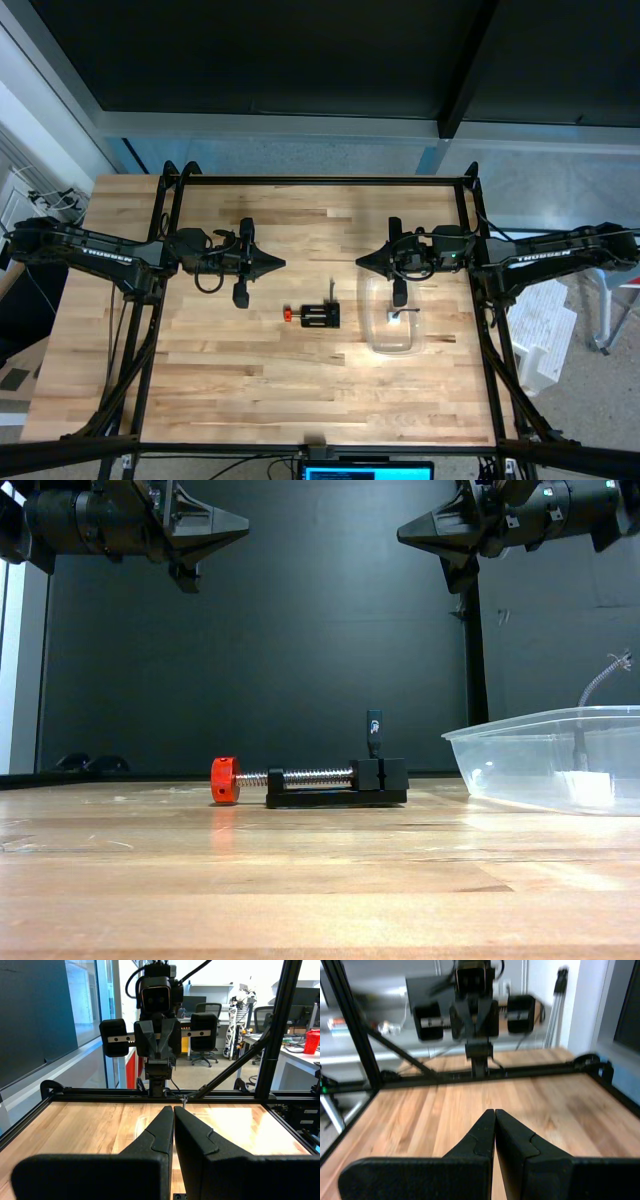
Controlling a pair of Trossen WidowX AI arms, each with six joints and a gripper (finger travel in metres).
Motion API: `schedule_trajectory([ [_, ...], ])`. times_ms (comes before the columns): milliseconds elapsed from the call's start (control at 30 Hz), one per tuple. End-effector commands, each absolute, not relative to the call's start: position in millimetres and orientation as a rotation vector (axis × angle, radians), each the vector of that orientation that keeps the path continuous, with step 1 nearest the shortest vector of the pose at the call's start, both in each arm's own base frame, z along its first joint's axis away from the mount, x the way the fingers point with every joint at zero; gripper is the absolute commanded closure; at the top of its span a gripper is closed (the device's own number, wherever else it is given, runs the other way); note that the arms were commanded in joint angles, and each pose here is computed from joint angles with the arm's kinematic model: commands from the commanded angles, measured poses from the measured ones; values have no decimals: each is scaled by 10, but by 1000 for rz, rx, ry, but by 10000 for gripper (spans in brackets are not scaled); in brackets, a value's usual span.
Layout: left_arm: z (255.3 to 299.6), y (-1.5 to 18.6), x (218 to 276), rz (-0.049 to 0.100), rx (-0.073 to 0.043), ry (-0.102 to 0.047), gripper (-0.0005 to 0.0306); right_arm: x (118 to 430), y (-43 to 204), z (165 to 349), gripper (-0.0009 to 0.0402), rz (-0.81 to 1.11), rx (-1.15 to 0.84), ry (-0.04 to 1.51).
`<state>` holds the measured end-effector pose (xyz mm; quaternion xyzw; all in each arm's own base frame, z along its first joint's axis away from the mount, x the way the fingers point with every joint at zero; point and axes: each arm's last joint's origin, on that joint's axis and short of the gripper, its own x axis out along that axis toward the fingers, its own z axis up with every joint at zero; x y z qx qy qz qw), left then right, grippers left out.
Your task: Pick the USB-C connector and install on taskboard
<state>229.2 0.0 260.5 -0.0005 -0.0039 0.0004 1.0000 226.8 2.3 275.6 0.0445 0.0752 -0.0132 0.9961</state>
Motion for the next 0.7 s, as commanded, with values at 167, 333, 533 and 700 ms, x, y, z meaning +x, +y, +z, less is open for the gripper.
schedule_trajectory([
  [167, 2605, 0, 2292, 0, -1, -8, 300, 2232, 36, 2855, 393, -39, 109, 413],
  [333, 2605, 0, 2292, 0, -1, -8, 300, 2196, 43, 2847, 393, -59, 167, 525],
  [533, 2605, 0, 2292, 0, -1, -8, 300, 2159, 67, 2817, 393, -76, 202, 667],
  [700, 2605, 0, 2292, 0, -1, -8, 300, 2150, 86, 2841, 393, -90, 213, 770],
])
